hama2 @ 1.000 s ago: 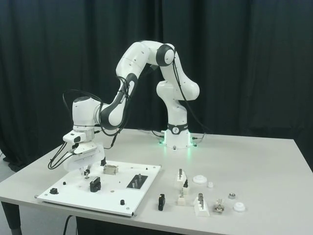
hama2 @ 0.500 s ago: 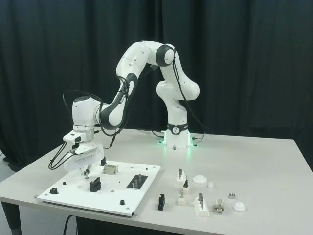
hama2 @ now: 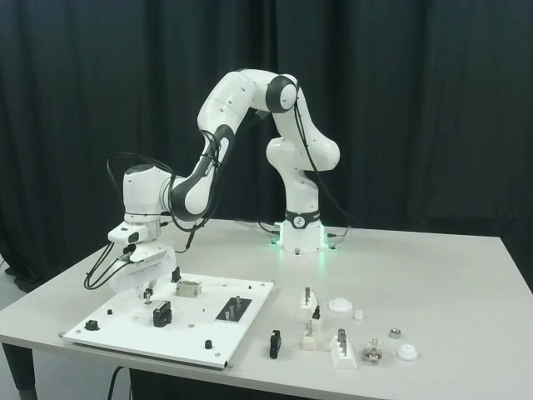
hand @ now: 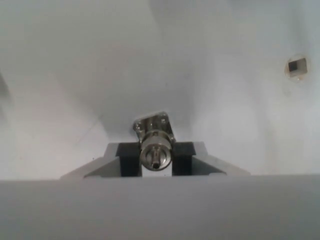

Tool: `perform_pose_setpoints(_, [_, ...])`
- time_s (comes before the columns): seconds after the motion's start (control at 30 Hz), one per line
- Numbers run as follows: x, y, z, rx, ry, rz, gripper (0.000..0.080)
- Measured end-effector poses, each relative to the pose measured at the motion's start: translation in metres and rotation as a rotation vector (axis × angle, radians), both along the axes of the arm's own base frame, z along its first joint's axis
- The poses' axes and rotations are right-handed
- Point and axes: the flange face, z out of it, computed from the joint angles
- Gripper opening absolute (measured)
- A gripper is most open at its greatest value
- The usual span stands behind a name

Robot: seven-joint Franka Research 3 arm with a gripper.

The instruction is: Insert BNC.

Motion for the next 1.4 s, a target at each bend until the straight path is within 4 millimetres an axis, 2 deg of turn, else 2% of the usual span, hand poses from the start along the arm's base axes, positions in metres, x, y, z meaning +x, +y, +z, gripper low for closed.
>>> perform_pose_setpoints(1.4, [0.001, -0.0002, -0.0008, -0.012, 0.007, 0.182, 0.0125])
